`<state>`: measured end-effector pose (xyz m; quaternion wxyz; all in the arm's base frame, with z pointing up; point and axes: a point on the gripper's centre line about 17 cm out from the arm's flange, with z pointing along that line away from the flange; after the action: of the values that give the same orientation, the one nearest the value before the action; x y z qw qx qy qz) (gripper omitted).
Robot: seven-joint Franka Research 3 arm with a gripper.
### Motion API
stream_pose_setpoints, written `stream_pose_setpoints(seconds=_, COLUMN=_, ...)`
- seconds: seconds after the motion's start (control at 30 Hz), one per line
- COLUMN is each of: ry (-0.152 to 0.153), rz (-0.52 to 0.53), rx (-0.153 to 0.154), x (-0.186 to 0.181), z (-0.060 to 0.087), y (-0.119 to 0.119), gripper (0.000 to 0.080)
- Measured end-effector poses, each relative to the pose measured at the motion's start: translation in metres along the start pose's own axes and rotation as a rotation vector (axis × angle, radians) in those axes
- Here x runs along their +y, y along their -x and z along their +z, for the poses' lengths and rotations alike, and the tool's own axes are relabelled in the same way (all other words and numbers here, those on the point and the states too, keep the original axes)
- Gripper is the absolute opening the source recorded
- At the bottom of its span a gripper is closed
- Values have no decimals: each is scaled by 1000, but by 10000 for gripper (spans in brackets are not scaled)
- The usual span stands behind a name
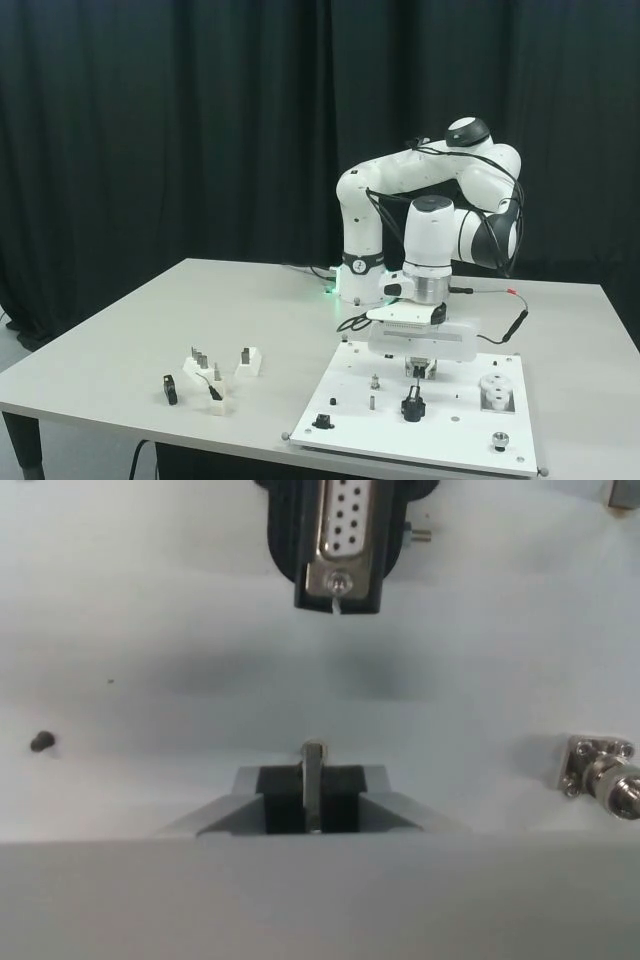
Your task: Insert square peg 1.
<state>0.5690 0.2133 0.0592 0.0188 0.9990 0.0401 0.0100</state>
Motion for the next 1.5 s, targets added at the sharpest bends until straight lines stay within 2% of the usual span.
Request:
stream_pose_setpoints(seconds=0.47, ry=4, rz=0, rx=3, x=1, z=0, y=0, gripper=30)
stream_pose_setpoints(seconds=0.9, ry=21, rz=6, rx=16, x=8, z=1, y=1, gripper=30)
stream_pose_setpoints(seconds=1.5, ry=17, rz=-4, rx=16, x=1, z=0, y=4, gripper=30)
